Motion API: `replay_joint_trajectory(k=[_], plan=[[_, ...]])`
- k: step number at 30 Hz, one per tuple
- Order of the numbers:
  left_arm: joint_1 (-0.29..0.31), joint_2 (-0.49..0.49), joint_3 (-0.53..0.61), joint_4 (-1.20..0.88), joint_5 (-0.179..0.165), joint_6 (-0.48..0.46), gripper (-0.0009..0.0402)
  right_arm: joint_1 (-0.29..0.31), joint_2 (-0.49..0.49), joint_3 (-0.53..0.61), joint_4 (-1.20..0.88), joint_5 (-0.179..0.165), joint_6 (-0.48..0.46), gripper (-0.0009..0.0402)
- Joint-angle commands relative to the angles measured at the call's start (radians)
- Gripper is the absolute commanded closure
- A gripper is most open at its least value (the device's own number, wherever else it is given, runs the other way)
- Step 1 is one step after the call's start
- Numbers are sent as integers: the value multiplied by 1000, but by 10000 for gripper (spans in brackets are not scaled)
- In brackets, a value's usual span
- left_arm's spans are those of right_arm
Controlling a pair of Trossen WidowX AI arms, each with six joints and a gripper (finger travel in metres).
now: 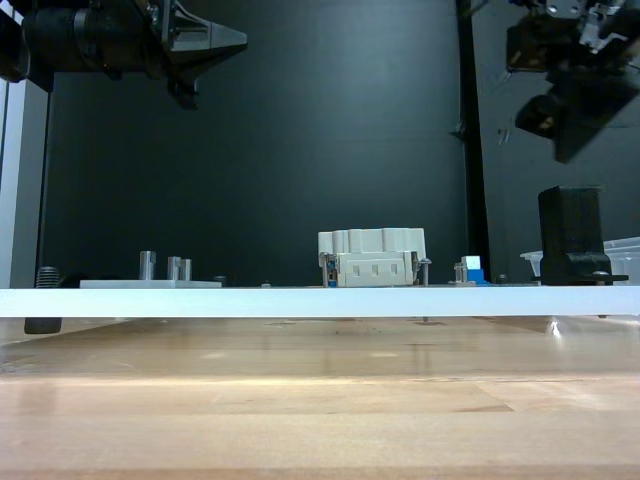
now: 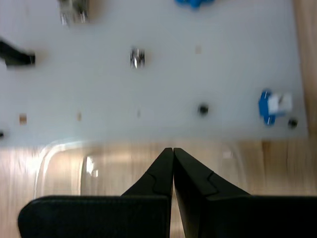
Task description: Pick the 16mm bar and install on taskboard
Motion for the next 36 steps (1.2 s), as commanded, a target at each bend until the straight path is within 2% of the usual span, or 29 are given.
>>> replay_joint_trajectory(k=[1,8,12,15,21,24,30,36], plan=[[0,0,0,0,0,0,393,28,0,0,-66,1,20,393],[0,0,0,0,0,0,393,105,0,0,-165,2,72,393],[0,0,0,0,0,0,393,154,0,-3,-200,14,92,393],[0,0,0,0,0,0,393,177,0,-10,-213,37,115,393],[0,0,0,0,0,0,393,193,0,-42,-208,38,142,387],[0,0,0,0,0,0,393,195,0,-54,-208,43,179,359],[0,0,0,0,0,0,393,224,29,-58,-192,71,241,268],[0,0,0,0,0,0,393,264,68,-64,-167,109,248,196]])
